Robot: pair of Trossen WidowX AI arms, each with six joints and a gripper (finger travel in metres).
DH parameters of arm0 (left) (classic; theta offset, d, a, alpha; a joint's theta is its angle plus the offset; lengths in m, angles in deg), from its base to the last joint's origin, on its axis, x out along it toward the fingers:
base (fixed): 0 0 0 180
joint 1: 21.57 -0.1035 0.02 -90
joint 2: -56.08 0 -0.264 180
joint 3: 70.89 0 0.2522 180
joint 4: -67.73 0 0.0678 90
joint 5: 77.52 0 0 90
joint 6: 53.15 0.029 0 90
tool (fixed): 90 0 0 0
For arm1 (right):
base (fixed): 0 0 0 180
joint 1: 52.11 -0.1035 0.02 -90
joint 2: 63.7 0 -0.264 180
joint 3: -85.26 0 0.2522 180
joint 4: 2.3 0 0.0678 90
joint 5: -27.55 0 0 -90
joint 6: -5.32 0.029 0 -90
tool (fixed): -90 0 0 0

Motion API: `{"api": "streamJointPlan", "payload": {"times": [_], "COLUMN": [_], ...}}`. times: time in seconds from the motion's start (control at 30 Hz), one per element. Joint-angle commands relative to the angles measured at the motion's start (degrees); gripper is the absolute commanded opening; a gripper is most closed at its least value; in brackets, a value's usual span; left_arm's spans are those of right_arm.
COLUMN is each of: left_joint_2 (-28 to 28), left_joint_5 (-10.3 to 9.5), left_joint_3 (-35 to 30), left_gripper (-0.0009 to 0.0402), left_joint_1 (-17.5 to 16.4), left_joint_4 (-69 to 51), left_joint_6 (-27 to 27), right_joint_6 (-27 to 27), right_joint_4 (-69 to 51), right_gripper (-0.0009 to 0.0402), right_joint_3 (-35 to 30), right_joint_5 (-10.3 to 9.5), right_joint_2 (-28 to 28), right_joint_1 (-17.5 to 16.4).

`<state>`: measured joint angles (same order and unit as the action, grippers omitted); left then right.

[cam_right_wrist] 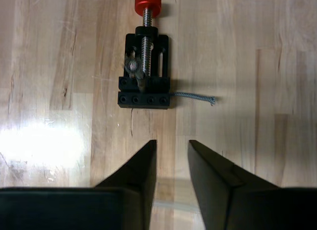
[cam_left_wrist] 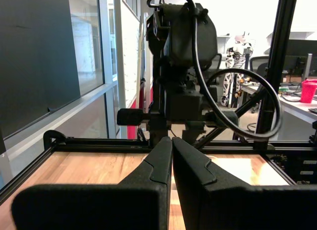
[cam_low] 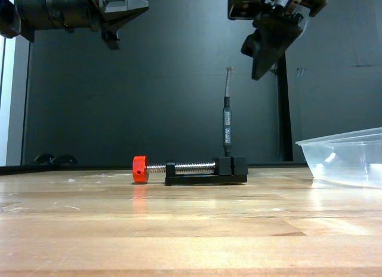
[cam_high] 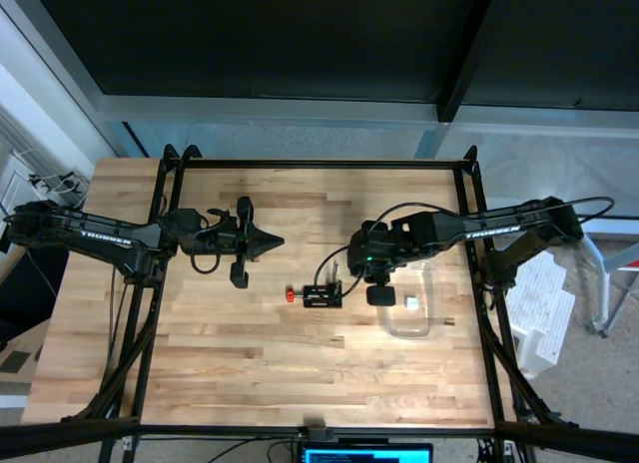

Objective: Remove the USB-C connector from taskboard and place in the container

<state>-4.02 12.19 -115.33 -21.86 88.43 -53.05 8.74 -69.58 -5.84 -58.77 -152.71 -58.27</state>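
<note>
USB-C connector (cam_low: pixel 227 131): it stands upright in the taskboard (cam_low: pixel 206 169), at the end away from the red-orange knob (cam_low: pixel 139 169), with a grey braided cable stub (cam_low: pixel 227 86) pointing up. It is not yet removed.
Right claw (cam_right_wrist: pixel 171 143): it hangs above the desk (cam_high: pixel 250 363), higher than the connector's top, between the taskboard and the container (cam_low: pixel 346 157). Its fingers are parted by a narrow gap and hold nothing.
Left claw (cam_left_wrist: pixel 172 139): parked high at the left side, well apart from the taskboard. Its fingers are pressed together and empty.
Container: a clear tub on the desk, right of the taskboard, with a small white cube (cam_high: pixel 411 302) inside.
Step, as we judge: the approach to grasp the connector.
Risk one: the gap is narrow and the connector thin, so a small offset may let a fingertip push the cable stub sideways and bend it.
Risk two: we see nothing that fixes the taskboard to the desk, so a pull that is not straight up could lift or drag the whole block.
Risk three: a weak grip on the slim plug may slip and drop it beside the tub.
</note>
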Motion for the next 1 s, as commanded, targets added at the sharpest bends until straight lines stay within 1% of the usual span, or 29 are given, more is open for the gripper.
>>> {"api": "streamJointPlan", "payload": {"times": [0.03,0.17,0.23,0.27,0.47,0.7,0.77,0.87,1.0], "left_joint_2": [-0.02,-0.02,0.00,0.00,-0.02,-0.02,0.00,0.00,-0.02], "left_joint_5": [0.04,0.02,0.04,0.02,0.04,0.02,0.04,0.04,0.02], "left_joint_3": [-0.02,-0.02,-0.02,-0.02,-0.02,-0.02,-0.02,-0.02,-0.02], "left_gripper": [0.0000,0.0000,0.0000,0.0000,0.0000,0.0000,0.0000,0.0000,0.0000], "left_joint_1": [0.00,0.00,0.00,0.00,-0.02,0.00,0.00,0.00,-0.02], "left_joint_4": [0.00,0.00,0.00,0.00,0.00,-0.02,0.00,0.00,0.00], "left_joint_6": [0.02,0.02,0.02,0.02,0.02,0.02,0.02,0.02,0.02], "right_joint_6": [0.63,0.94,1.31,1.73,2.62,3.19,3.21,3.17,3.32], "right_joint_4": [0.22,0.28,1.01,1.44,3.04,5.25,6.01,7.06,8.13], "right_gripper": [0.0129,0.0156,0.0161,0.0162,0.0161,0.0161,0.0161,0.0161,0.0161], "right_joint_3": [-1.05,-1.99,-2.12,-1.99,-1.88,-2.80,-2.71,-2.73,-2.73], "right_joint_5": [0.00,0.02,0.92,1.29,1.29,1.31,1.66,2.69,2.51], "right_joint_2": [-1.70,-3.65,-4.39,-4.46,-5.99,-8.79,-9.20,-10.19,-11.50], "right_joint_1": [-0.39,-0.79,-1.16,-1.44,-2.54,-2.86,-2.86,-2.86,-2.89]}}
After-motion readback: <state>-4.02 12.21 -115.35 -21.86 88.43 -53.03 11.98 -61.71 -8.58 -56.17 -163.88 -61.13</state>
